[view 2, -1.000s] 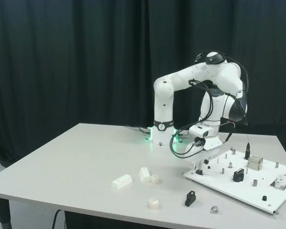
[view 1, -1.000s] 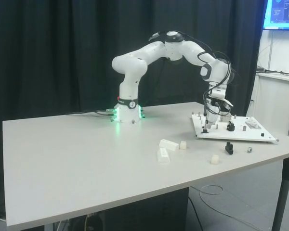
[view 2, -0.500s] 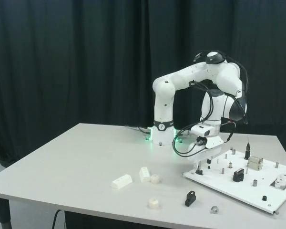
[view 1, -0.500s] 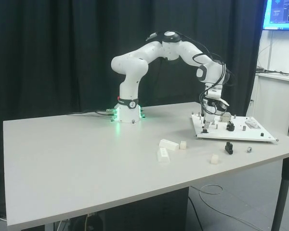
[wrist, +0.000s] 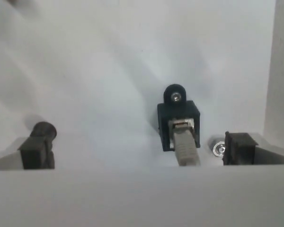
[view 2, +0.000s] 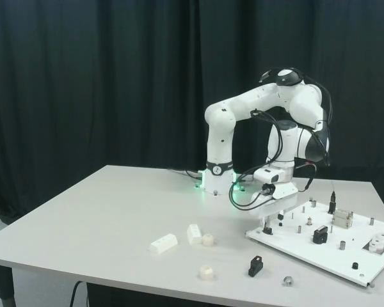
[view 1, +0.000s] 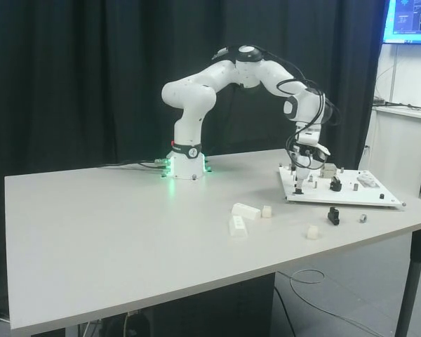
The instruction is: Remove Ethernet.
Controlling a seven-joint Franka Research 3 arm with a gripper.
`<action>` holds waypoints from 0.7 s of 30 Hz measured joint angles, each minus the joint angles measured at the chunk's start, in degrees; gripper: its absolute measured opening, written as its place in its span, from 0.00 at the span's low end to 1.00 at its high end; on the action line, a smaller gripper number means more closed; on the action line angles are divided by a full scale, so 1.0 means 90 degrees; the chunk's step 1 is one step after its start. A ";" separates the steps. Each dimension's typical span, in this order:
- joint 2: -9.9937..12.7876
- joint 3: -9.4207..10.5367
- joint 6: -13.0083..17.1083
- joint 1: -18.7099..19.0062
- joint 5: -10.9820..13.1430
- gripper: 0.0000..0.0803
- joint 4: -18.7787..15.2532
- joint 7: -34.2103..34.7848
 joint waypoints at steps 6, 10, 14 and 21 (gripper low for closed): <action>0.0000 0.0036 0.0000 0.0004 0.0106 1.00 -0.0027 -0.0037; 0.0000 0.0073 0.0000 0.0025 0.0171 1.00 -0.0028 -0.0215; 0.0000 0.0097 0.0001 0.0054 0.0199 1.00 -0.0030 -0.0335; 0.0000 0.0139 0.0097 0.0084 0.0206 1.00 -0.0036 -0.0337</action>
